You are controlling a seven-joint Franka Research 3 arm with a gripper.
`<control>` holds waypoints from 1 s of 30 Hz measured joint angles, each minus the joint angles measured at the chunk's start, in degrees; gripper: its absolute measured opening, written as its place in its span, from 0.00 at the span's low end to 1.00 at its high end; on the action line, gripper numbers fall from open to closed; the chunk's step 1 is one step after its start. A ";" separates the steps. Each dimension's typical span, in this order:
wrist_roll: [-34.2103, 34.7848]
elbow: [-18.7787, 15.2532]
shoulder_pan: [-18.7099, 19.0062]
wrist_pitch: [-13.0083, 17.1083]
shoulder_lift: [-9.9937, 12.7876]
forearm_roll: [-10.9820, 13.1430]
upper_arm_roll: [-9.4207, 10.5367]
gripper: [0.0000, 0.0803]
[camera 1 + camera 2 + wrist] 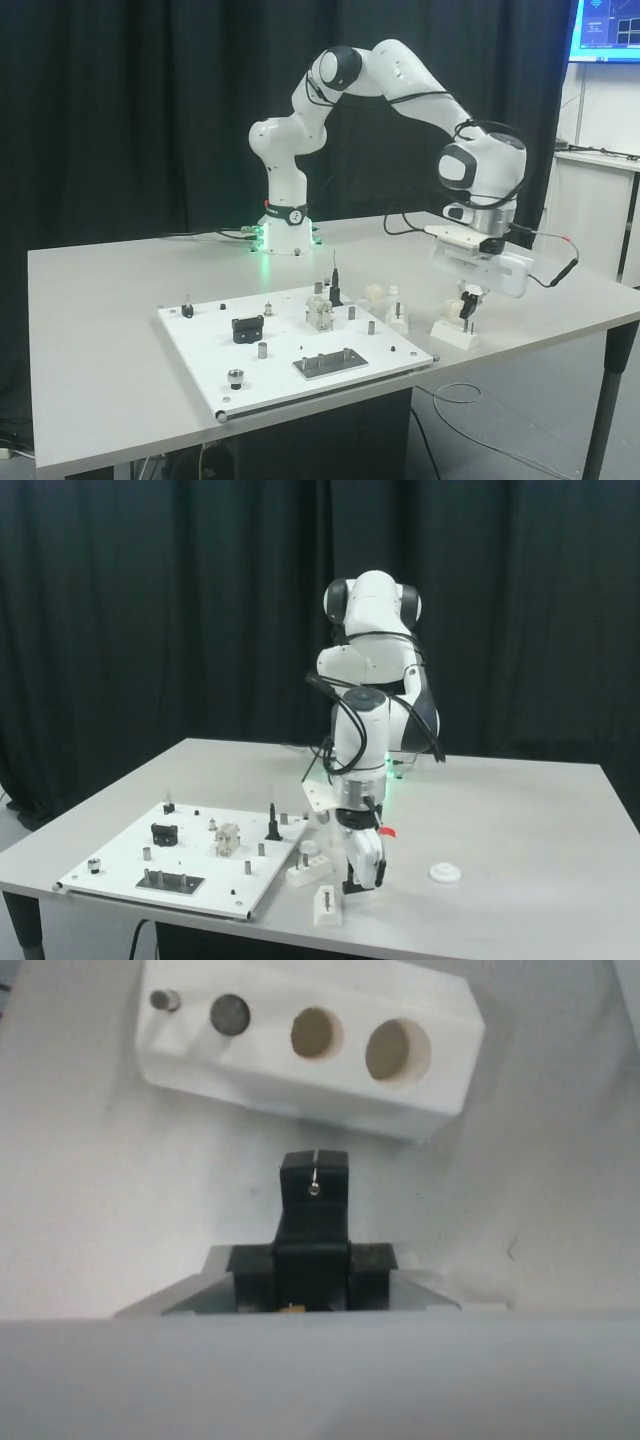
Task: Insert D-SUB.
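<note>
Fingers pinch the black D-SUB connector at centre frame in the wrist view, over the grey worktop just below the white holder block; a loose pinch risks tilted, jammed insertion.

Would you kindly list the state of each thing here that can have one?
Gripper: hangs above the grey table.
White four-hole holder block: two holes hold grey pegs, two stand empty.
White assembly board: flat on the table, small parts upright on it.
</note>
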 joint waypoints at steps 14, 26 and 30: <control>0.44 1.24 0.03 -1.70 -0.02 -0.01 -0.35 0.19; 0.51 1.34 0.03 -1.71 -0.02 -0.02 -0.66 0.19; 1.19 1.42 0.04 -1.71 -0.02 -0.02 -0.92 0.19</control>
